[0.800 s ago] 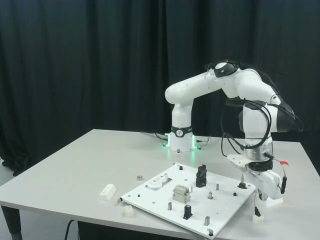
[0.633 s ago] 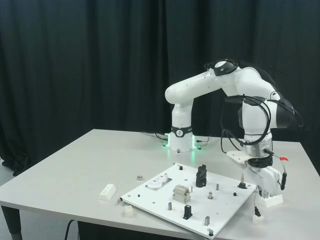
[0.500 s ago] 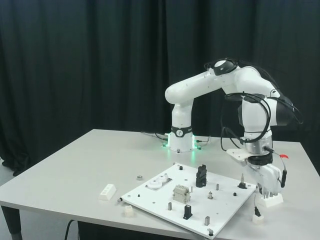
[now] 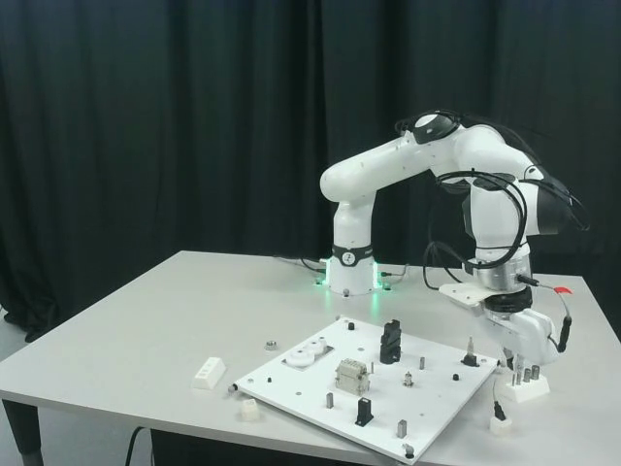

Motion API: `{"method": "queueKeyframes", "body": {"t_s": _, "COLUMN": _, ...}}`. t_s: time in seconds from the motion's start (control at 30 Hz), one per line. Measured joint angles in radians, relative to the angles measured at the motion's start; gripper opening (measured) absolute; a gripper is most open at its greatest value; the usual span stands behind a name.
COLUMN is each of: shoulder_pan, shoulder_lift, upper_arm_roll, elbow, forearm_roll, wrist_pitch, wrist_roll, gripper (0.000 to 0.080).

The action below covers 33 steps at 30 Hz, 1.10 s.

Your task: Pick USB.

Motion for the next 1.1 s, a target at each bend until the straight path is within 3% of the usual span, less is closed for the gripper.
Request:
{"method": "queueKeyframes", "body": {"t_s": 0.27, "shoulder_pan": -0.002, "shoulder_lift": 0.005, "upper_arm_roll": 0.000, "elbow": 0.000, "forearm_roll": 0.006, "wrist_pitch": -0.022, "wrist_roll": 0.021, "gripper": 0.0001}}
{"method": "queueKeyframes", "body": {"t_s": 0.6, "shoulder_pan": -0.009, "shoulder_lift": 0.007, "upper_arm_roll": 0.000, "elbow": 0.000, "forearm_roll": 0.047, "wrist_pitch": -0.069, "wrist_roll": 0.008, "gripper": 0.0001}}
{"method": "queueKeyframes", "body": {"t_s": 0.87, "shoulder_pan": -0.014, "shoulder_lift": 0.010, "upper_arm_roll": 0.000, "elbow": 0.000, "forearm_roll": 0.097, "wrist_pitch": -0.102, "wrist_roll": -0.099, "gripper": 0.0001}}
{"method": "queueKeyframes", "body": {"t_s": 1.1, "shoulder_pan": -0.018, "shoulder_lift": 0.016, "upper_arm_roll": -0.019, "elbow": -0.001, "forearm_roll": 0.102, "wrist_pitch": -0.116, "wrist_roll": -0.142, "gripper": 0.0001}}
